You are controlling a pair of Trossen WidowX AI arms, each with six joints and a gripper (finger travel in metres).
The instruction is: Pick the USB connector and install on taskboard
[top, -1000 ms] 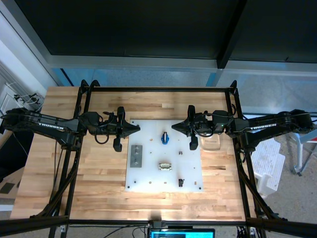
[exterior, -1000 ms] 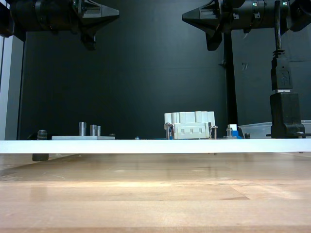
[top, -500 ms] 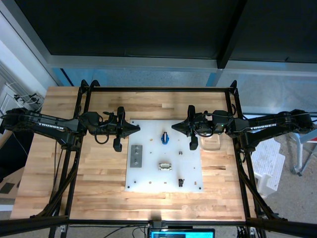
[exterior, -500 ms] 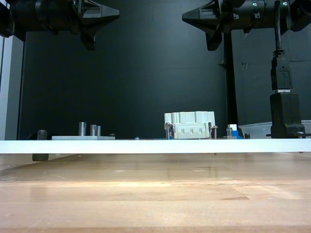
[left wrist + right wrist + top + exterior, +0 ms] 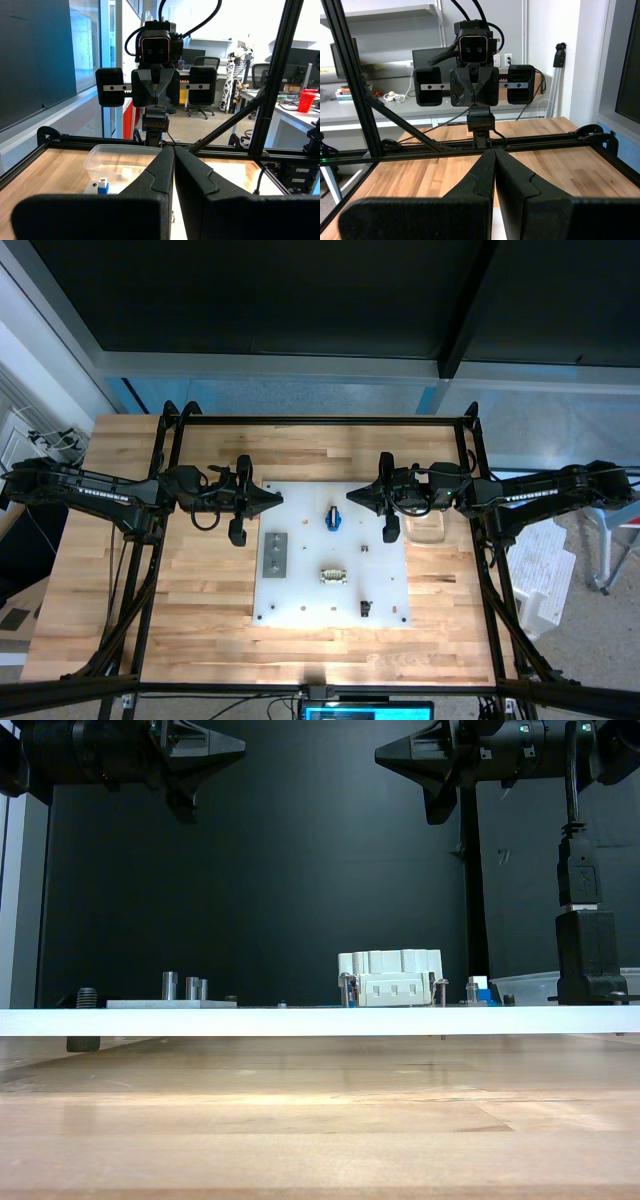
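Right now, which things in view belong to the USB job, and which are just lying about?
Job:
taskboard; black USB connector, upright on its near right part; left gripper and right gripper, both shut and empty, raised over its far part.

Lying about:
grey block; blue part; cream socket; clear tray, right of the board.

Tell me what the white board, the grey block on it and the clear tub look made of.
The taskboard: probably matte white plastic, flat and uniform. The grey block: likely bare metal, dull silver-grey with pins. The clear tub: thin see-through plastic. The left gripper and right gripper hang shut high above the board's far edge, touching none.
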